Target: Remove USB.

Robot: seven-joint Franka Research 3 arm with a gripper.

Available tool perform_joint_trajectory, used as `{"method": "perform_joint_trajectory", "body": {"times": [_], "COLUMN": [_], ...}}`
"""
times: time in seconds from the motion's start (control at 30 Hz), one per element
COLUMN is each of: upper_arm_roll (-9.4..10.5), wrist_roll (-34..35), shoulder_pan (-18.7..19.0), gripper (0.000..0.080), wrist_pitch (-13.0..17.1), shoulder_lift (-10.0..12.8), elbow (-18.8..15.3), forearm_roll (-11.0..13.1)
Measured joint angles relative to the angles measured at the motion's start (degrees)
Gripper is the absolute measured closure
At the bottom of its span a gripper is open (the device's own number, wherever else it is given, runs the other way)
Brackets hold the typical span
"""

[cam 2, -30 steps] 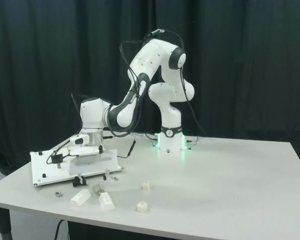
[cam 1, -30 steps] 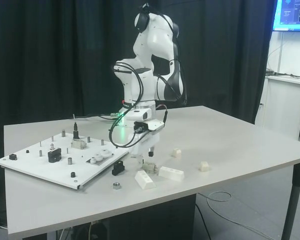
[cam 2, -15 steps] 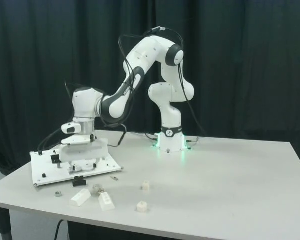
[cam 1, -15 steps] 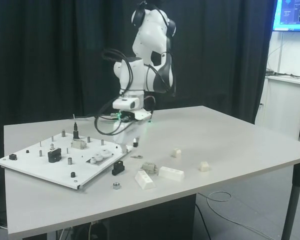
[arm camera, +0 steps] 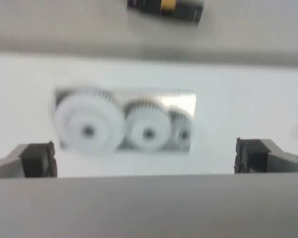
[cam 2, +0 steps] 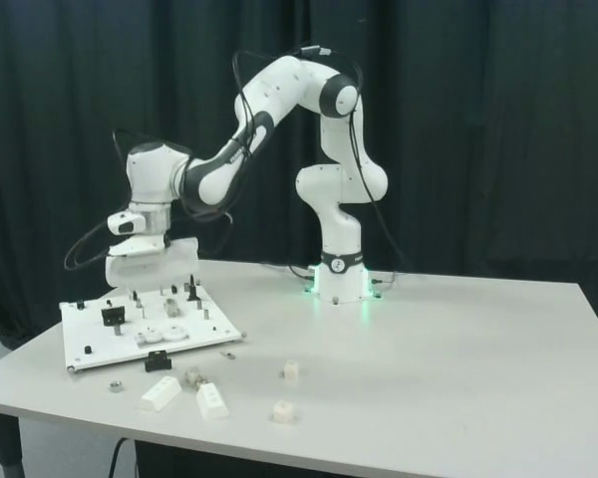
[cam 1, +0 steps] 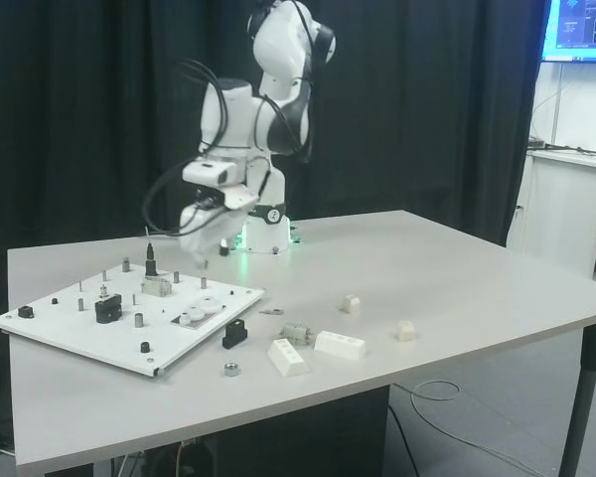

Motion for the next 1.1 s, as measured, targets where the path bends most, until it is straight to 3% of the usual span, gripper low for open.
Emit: {"method": "perform_joint_trajectory", "body": {"times": [0.23,0.47,0.8,1.1], "upper_arm_roll": [-0.59,-2.20,-6.12,-9.09], "wrist_roll": [-1.02,-3.94,-7.69,-9.24], "shoulder_pan": [-2.84,-4.47,-4.50,-4.51], "gripper": [0.0003,0.0003,0.0003,0.0003], "wrist_pitch": [-5.15,-9.78,-13.32,-15.39], "shoulder_lift": [-4.24,-8.19,-14.40,-20.86], "elbow": [-0.29,-0.85,-3.47,-6.40], "forearm_roll": [-5.00,-7.15,-9.94,-14.37]}}
